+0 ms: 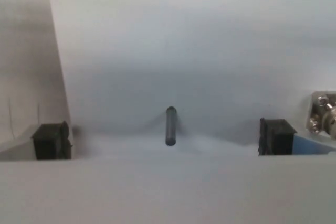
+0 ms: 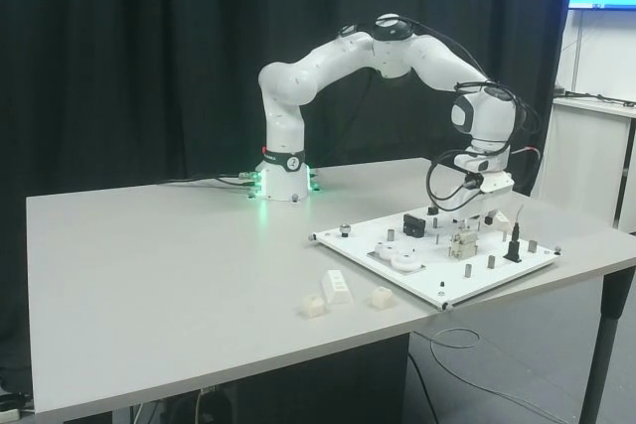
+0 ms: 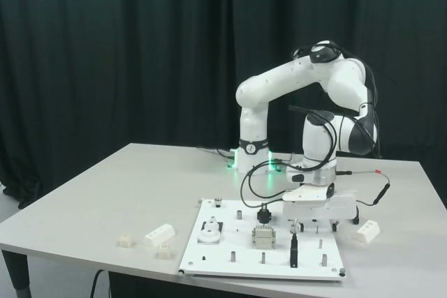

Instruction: Remove round peg 1.

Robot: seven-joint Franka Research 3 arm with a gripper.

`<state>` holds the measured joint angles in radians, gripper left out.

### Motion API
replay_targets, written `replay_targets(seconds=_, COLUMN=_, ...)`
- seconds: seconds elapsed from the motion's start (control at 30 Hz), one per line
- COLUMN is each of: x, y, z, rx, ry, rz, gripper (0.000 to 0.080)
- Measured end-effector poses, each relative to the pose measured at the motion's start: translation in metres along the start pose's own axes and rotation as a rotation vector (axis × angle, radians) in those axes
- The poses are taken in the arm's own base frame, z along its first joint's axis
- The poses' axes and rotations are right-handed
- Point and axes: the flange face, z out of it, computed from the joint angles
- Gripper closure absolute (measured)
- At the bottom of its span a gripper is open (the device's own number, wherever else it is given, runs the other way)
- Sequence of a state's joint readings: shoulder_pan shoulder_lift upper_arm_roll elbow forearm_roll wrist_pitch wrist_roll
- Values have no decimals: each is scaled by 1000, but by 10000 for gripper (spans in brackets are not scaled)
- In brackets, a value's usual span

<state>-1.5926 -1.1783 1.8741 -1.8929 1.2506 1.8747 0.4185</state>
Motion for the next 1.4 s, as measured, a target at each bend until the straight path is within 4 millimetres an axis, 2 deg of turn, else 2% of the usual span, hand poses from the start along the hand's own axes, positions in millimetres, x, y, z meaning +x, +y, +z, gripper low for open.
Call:
replay_targets(seconds=0.87, x=-3, y=-5, z=3, rx=-9, ry=31, rz=-18, gripper=3)
replay_targets(seconds=0.9, x=-3, y=-6, z=3, rx=-8, ry=32, rz=-18, gripper=174)
replay_targets(seconds=1.07, x=-4, y=-7, z=3, rx=-6, ry=42, rz=-22, gripper=174)
replay_targets(seconds=1.1, x=-5, y=-7, z=3, rx=-6, ry=45, rz=-23, gripper=269)
replay_targets(seconds=1.4, x=-5, y=-8, z=2, rx=-15, ry=65, rz=-32, gripper=269)
